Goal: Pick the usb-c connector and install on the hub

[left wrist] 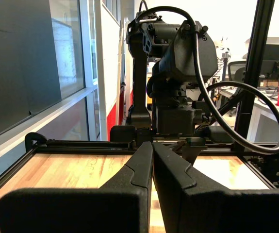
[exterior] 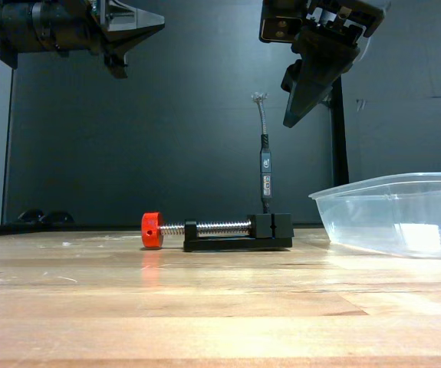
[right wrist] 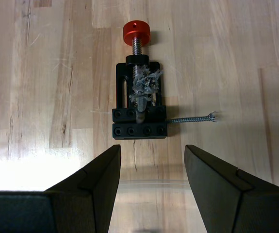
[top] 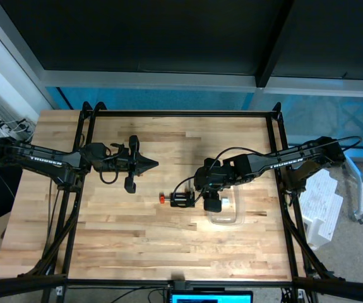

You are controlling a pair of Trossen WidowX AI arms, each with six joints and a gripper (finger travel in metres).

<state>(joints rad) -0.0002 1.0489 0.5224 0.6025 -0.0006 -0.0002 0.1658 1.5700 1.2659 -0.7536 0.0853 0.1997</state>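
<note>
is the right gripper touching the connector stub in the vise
Apart. Low view: right gripper, open, hangs above and beside the connector in the vise, gap between. Left gripper shut, raised at left.

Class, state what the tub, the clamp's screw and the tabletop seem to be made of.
Tub: clear, glossy plastic, seemingly; you see through it. Screw: bare shiny metal, threaded. Tabletop: wood strips, grain showing. Left gripper hovers shut; right gripper open, raised beside the clamp. A frayed cable stands clamped in it.
</note>
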